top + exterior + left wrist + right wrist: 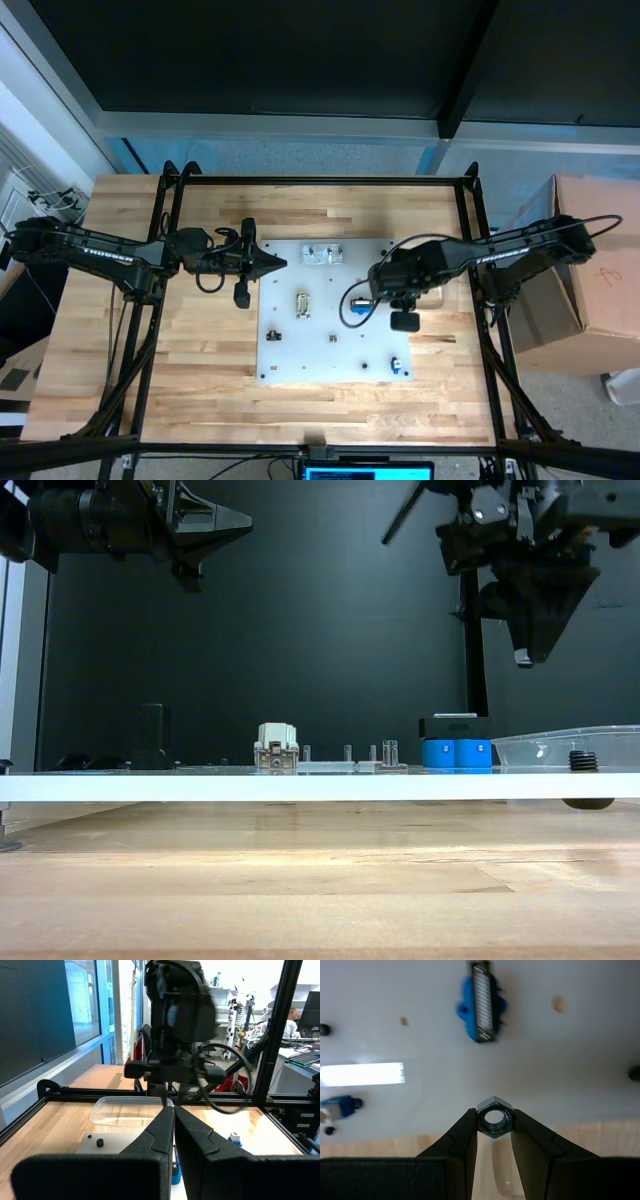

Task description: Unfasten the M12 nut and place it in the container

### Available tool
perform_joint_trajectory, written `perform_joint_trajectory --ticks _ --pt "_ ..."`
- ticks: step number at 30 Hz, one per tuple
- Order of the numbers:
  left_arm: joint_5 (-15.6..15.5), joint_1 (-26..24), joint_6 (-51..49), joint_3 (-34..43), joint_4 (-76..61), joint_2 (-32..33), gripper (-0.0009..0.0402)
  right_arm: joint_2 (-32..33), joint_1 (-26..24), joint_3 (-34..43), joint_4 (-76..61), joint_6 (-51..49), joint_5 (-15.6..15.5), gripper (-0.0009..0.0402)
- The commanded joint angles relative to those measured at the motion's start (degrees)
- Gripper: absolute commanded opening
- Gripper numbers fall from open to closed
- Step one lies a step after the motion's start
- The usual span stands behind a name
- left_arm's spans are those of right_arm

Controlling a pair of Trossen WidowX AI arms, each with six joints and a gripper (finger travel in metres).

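Above the right edge of the white board [300,350]: right gripper [404,320], pointing down, clamped on the M12 nut [494,1123] across two flats. Held clear of its seat, well above the board, bore turned along the fingers, so roughly upright with faces level. Bare on the board near its near right edge: black ribbed stud [583,762], ribs showing, nothing on top.

Just off the board's right edge, on the wood: clear container [560,745], showing nothing inside in the left wrist view. Judged from the high view, lies near the right gripper and outboard of it, away from the board's middle. Treat that outward offset as the relation governing the next move. Carry sideways past the board edge, lower, then release over the container floor, not its rim.

Above the board's far left part: left gripper [278,264], fingers together, holding nothing, tip aimed across the board. Farther from the container than the right gripper.

Under the board: pale wooden table [200,400], flat. Beyond the board's far side: dark backdrop. Past the board's right: cardboard box [590,270].
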Motion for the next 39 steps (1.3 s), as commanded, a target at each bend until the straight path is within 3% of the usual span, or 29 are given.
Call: perform_joint_trajectory --ticks 1,10,18,39 --pt "0.02 0.0 0.02 0.02 0.04 0.02 0.0 -4.0 -3.06 -4.04 0.07 -0.11 0.0 0.0012" --pt "0.02 0.0 0.02 0.02 0.02 0.02 0.0 -14.73 -11.21 -14.01 -0.48 -0.2 0.0 0.0012" --pt "0.02 0.0 0.02 0.02 0.0 0.02 0.0 -18.95 -16.28 -18.56 -1.49 -1.36 0.02 0.0012" --pt "0.02 0.02 0.02 0.02 0.02 0.02 0.0 -18.8 -16.96 -18.64 -1.18 -1.57 0.0 0.0012"
